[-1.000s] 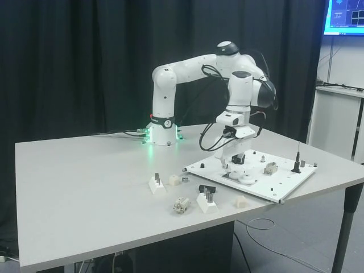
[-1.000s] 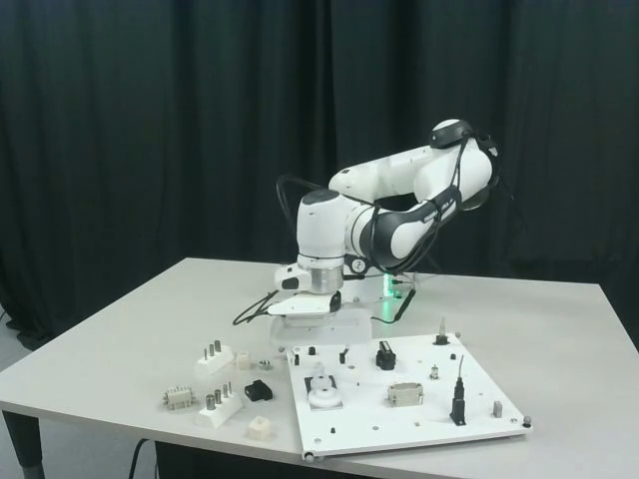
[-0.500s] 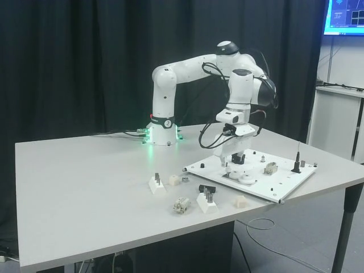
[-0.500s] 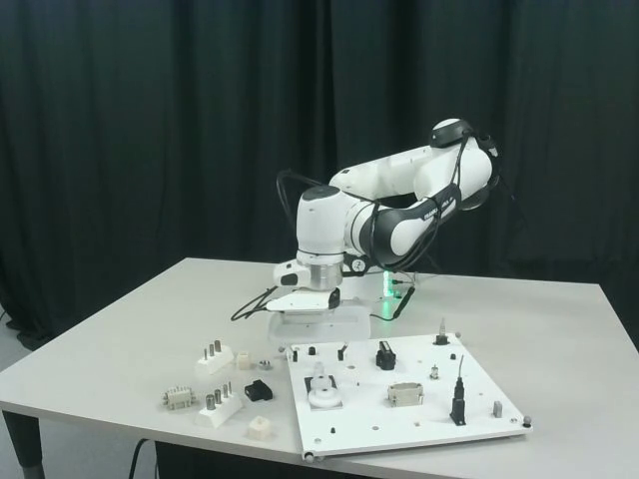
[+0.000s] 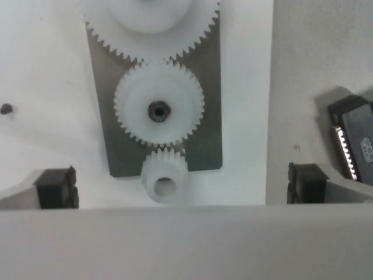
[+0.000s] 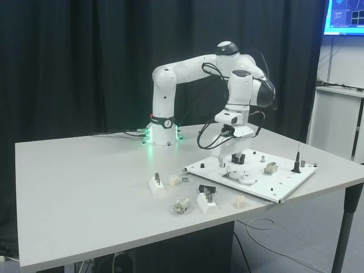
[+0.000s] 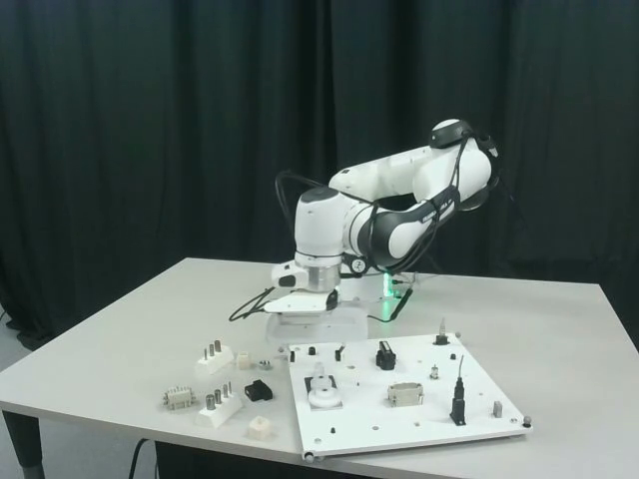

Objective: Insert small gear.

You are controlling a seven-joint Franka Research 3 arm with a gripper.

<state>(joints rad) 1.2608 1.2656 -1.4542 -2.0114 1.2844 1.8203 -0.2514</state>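
The small white gear (image 5: 165, 182) sits at the edge of the grey plate (image 5: 208, 149), its teeth meshed with the middle gear (image 5: 158, 111). Beyond that lies the large gear (image 5: 152, 23). My gripper (image 5: 180, 185) hangs above the small gear, open, its black fingertips (image 5: 56, 186) wide apart on either side and holding nothing. In the room views the gripper (image 6: 227, 159) is raised over the gears (image 6: 239, 175) on the white board (image 6: 284, 185). The second room view has the gripper (image 7: 308, 324) behind the gears (image 7: 321, 384).
A black connector (image 5: 355, 146) lies on the table just off the board's edge. Small white blocks with pins (image 6: 206, 202) and loose parts (image 6: 181, 206) sit on the table in front of the board. Upright pegs and a black probe (image 6: 296, 165) stand on the board.
The arm has lifted the gripper upward, away from the gears, and shifted it slightly toward the board's edge. The gears stay in place.
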